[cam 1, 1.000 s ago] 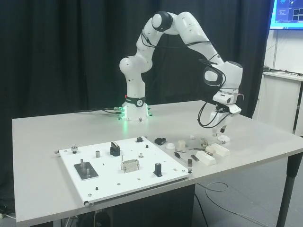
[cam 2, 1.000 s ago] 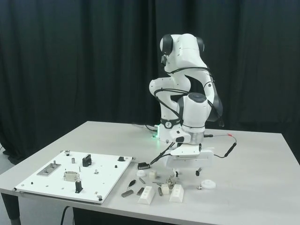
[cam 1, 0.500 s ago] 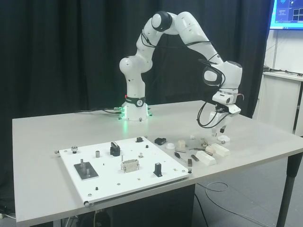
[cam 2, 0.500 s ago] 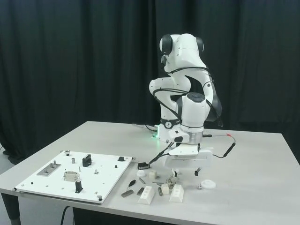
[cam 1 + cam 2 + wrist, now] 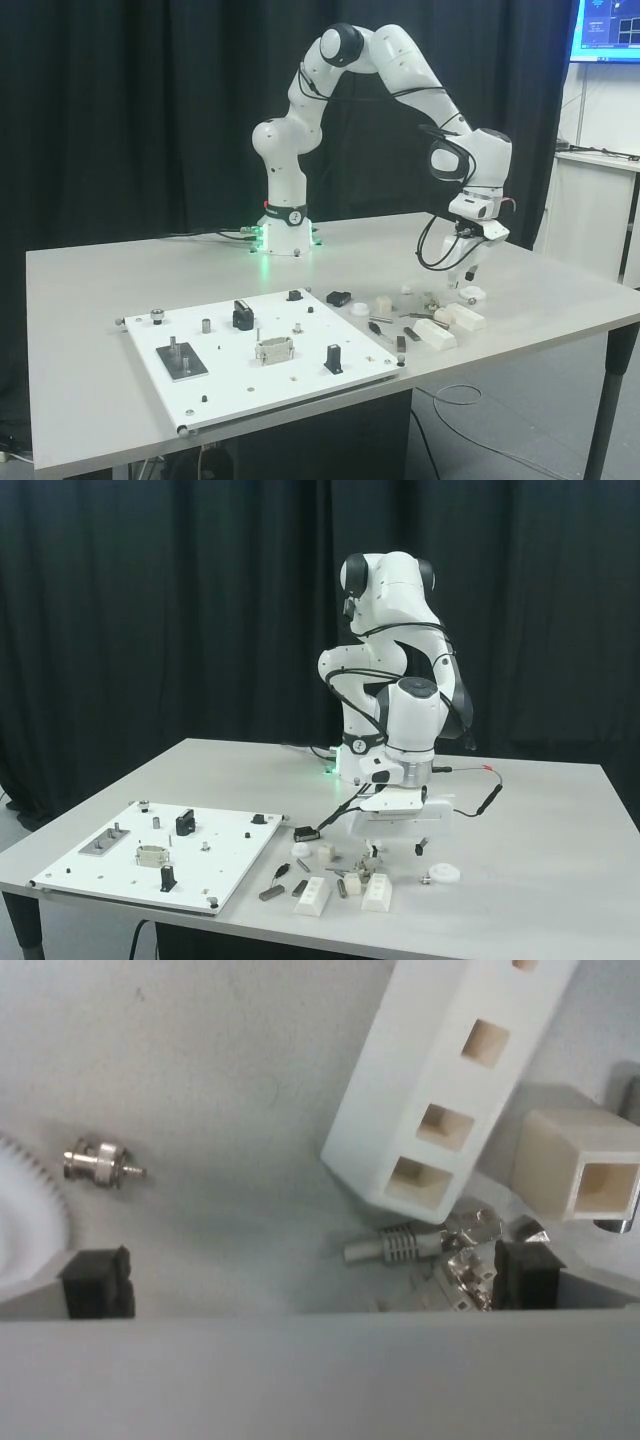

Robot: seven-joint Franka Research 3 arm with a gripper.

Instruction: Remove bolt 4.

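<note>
A small metal bolt (image 5: 100,1163) lies loose on the grey table, beside a white gear (image 5: 25,1222). In the second room view this bolt (image 5: 426,879) rests next to the gear (image 5: 443,873), at the right end of the loose parts. My gripper (image 5: 310,1278) hangs a little above the table with its black fingertips (image 5: 97,1282) wide apart and nothing between them. It is open, over the parts pile (image 5: 465,272) (image 5: 396,842). The white board (image 5: 300,385) (image 5: 235,865) with its mounted parts lies far to the left.
Under the hand lie a long white block with square holes (image 5: 450,1080), a smaller white block (image 5: 580,1165) and a metal plug with a grey boot (image 5: 420,1245). More small parts (image 5: 300,885) are scattered between the board and the gear.
The hand has risen slightly above the parts pile. The bolt and gear lie where they were.
</note>
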